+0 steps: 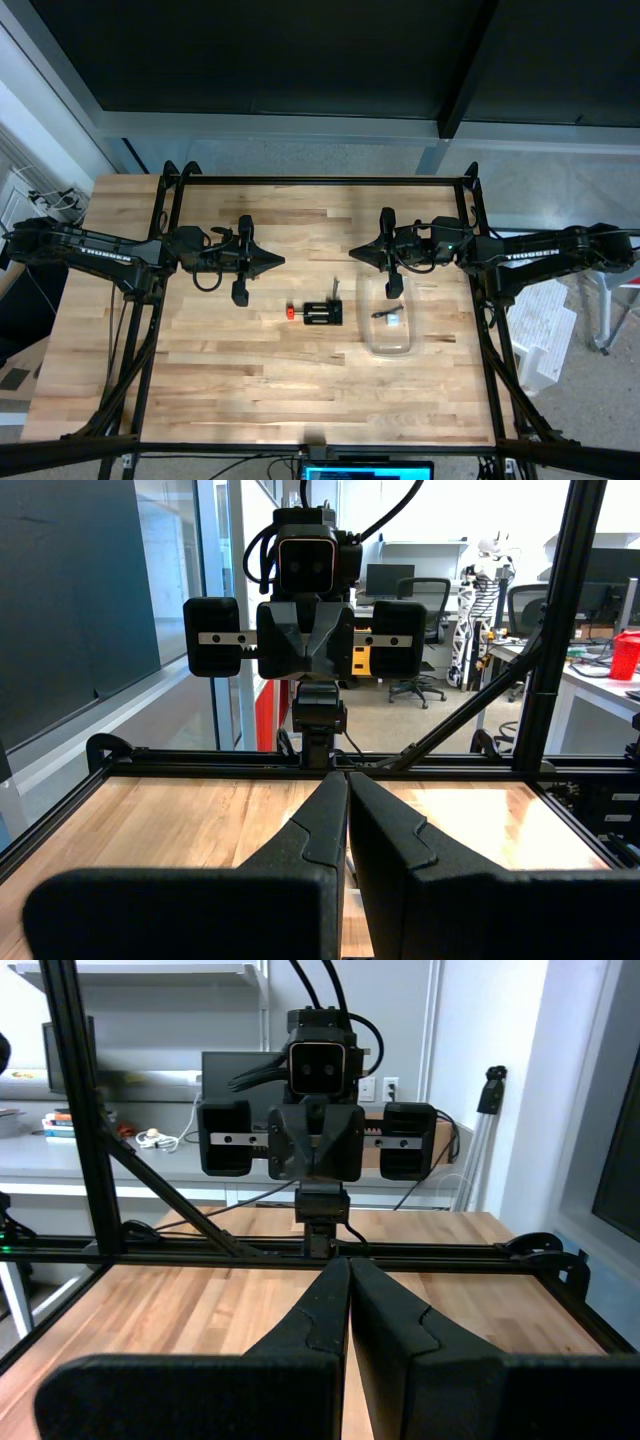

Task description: Remove the USB-C connector from taskboard and place in the container

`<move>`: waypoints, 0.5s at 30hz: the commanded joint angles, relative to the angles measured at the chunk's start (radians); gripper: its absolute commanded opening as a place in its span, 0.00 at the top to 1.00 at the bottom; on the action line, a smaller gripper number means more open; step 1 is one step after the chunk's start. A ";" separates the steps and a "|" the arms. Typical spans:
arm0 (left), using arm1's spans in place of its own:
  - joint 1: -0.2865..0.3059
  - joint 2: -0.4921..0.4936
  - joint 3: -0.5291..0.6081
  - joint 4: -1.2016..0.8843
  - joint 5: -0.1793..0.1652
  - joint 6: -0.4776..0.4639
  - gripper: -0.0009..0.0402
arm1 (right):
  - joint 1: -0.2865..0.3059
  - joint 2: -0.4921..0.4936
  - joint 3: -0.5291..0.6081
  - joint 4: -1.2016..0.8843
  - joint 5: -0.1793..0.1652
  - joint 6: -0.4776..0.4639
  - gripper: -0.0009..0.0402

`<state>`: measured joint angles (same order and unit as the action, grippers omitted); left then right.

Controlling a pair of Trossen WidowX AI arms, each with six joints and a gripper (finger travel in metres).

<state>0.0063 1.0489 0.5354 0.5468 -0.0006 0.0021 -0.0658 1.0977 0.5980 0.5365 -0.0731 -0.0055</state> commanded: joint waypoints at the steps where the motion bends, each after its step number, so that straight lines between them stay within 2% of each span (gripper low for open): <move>1: 0.000 0.000 0.000 0.001 0.000 0.000 0.98 | 0.000 -0.004 -0.007 0.001 0.002 -0.003 0.98; 4: 0.000 0.000 0.000 0.000 0.000 0.000 0.98 | 0.001 -0.004 -0.008 0.000 -0.007 -0.003 0.98; 15: 0.000 0.000 0.000 0.000 0.000 0.000 0.98 | 0.011 -0.004 -0.016 0.000 -0.006 -0.012 0.98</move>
<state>0.0063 1.0489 0.5354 0.5472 -0.0010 0.0021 -0.0570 1.0927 0.5831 0.5362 -0.0792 -0.0174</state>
